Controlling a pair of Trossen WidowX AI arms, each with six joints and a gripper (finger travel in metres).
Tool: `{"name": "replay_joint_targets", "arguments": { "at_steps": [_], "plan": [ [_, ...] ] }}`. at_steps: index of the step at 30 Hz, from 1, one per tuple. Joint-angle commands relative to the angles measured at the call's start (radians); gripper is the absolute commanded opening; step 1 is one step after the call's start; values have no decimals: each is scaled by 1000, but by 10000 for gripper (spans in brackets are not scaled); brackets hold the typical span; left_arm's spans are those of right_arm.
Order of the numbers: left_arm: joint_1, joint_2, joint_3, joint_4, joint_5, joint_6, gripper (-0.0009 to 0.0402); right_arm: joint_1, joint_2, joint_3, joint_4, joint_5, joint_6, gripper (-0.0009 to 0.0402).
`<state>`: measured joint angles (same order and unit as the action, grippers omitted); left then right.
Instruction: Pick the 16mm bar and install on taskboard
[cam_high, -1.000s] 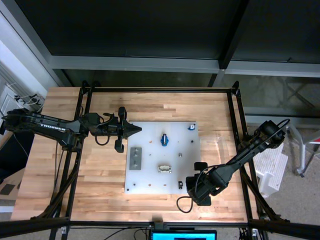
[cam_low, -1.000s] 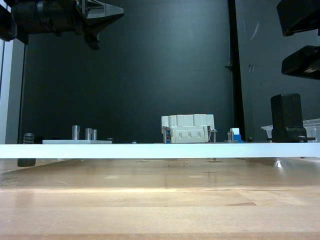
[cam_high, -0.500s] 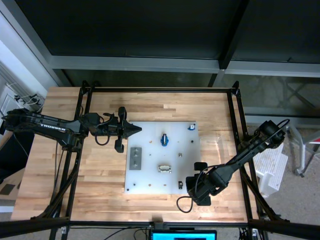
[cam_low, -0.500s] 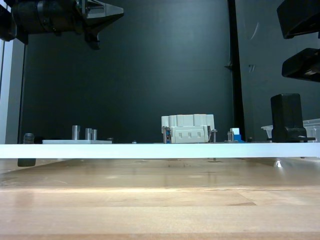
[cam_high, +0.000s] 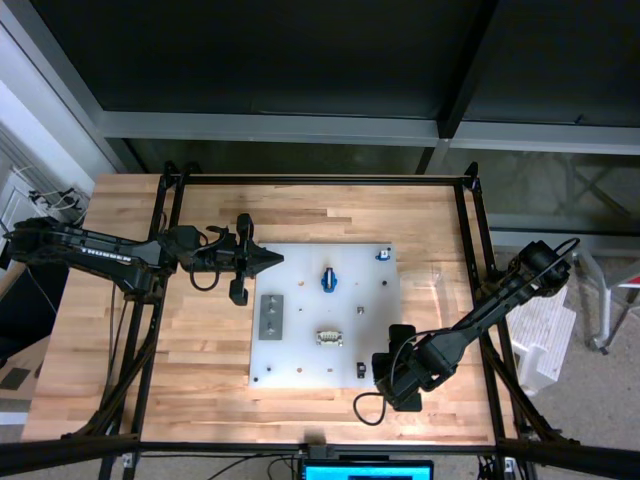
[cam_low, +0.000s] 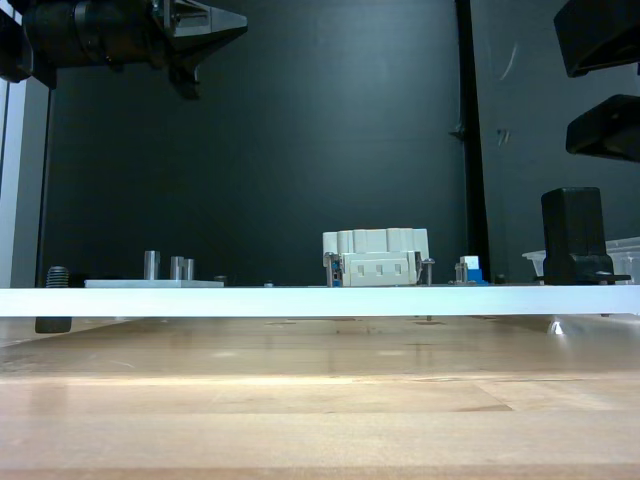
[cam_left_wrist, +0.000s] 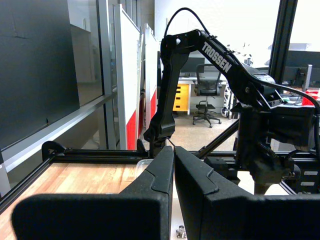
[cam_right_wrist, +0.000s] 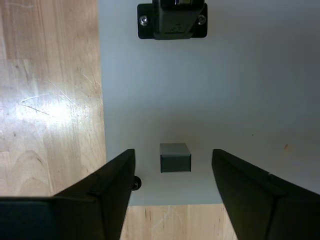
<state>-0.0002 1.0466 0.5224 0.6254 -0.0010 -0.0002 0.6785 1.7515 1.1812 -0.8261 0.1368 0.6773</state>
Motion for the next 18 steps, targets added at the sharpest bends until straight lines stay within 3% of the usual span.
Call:
{"name": "replay_joint_targets", "arguments": {
  "at_steps": [1,18],
  "plan": [
    [0,0,0,0,0,0,0,0,-11,2,2,2,-4,242],
    [0,0,0,0,0,0,0,0,-120,2,-53,0,-12,243]
  ]
}}
